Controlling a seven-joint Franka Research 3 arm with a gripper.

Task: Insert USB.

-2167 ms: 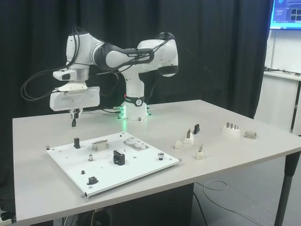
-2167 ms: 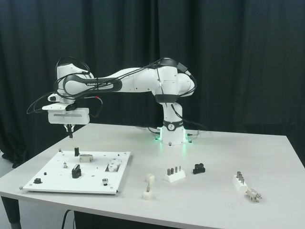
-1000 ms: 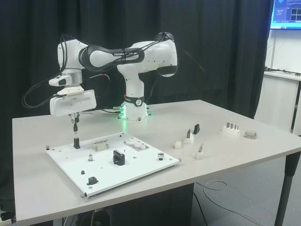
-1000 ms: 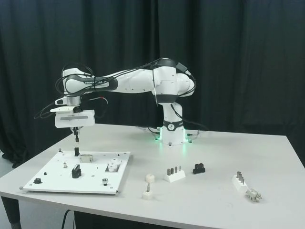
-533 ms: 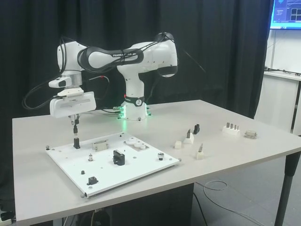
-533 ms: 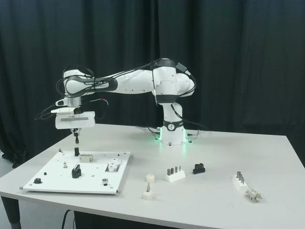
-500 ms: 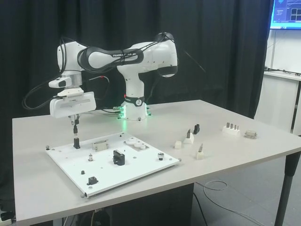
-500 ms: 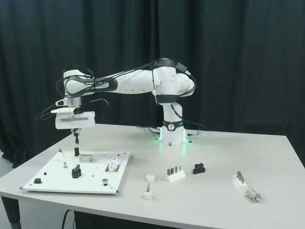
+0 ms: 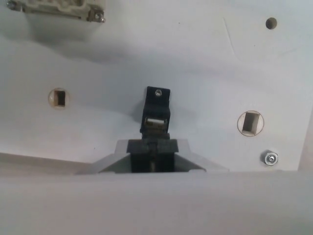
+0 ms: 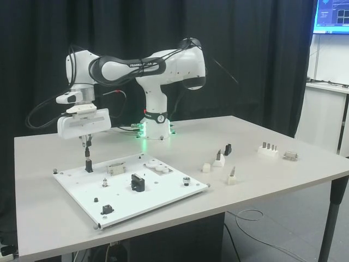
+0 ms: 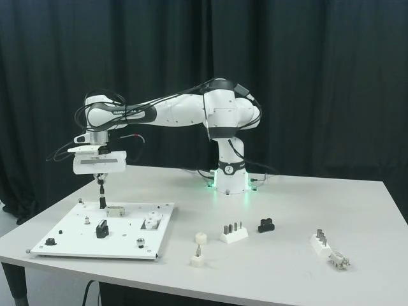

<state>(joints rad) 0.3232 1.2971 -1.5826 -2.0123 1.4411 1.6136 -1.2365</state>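
You're hovering the gripper [image 10: 86, 145], clamped on the small black USB plug [image 10: 86, 151], just above the black upright socket block [image 9: 156, 111] on the white board [image 10: 158, 192]. Alignment step; next needs a straight, centred descent.
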